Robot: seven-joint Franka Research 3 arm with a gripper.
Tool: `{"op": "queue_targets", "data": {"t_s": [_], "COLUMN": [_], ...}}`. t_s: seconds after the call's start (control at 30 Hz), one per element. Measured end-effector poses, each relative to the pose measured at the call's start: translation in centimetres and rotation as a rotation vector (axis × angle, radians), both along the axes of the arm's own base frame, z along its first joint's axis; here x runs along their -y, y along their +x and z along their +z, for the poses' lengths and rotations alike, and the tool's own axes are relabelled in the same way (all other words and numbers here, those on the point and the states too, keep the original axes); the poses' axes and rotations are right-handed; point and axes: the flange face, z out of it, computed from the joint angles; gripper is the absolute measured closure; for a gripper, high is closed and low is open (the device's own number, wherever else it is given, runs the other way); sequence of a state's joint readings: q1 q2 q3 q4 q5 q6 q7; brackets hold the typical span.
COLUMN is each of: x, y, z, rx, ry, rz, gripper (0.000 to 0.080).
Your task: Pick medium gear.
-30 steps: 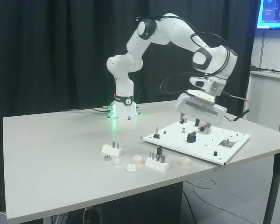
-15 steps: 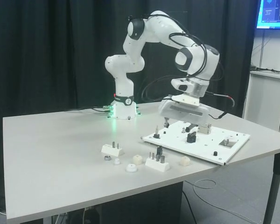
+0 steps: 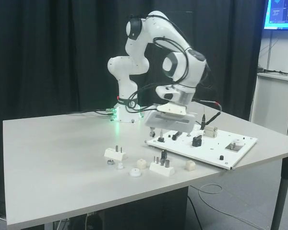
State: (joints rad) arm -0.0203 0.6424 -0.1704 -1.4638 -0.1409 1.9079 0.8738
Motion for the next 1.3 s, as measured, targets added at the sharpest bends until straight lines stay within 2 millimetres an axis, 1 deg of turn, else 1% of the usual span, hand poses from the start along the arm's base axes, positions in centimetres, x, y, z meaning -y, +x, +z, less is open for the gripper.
{"op": "queue_targets", "data": {"t_s": [0.33,0.57,0.73,0.93,1.1,1.3], "x": [5.3,8.1,9.5,10.6,11.5,12.5], "y": [-2.3,-3.8,-4.5,-4.8,-4.8,-4.7], "z": [-0.6,-0.4,-0.4,-0.6,-1.2,-2.4], "rx": [0.065,0.150,0.215,0.271,0.312,0.345], "ry": [0.022,0.054,0.072,0.093,0.102,0.097], "rz": [0.019,-0.016,-0.067,-0.103,-0.133,-0.144], "gripper": [0.0003,0.0003,0.0003,0.0003,0.0003,0.0003]}}
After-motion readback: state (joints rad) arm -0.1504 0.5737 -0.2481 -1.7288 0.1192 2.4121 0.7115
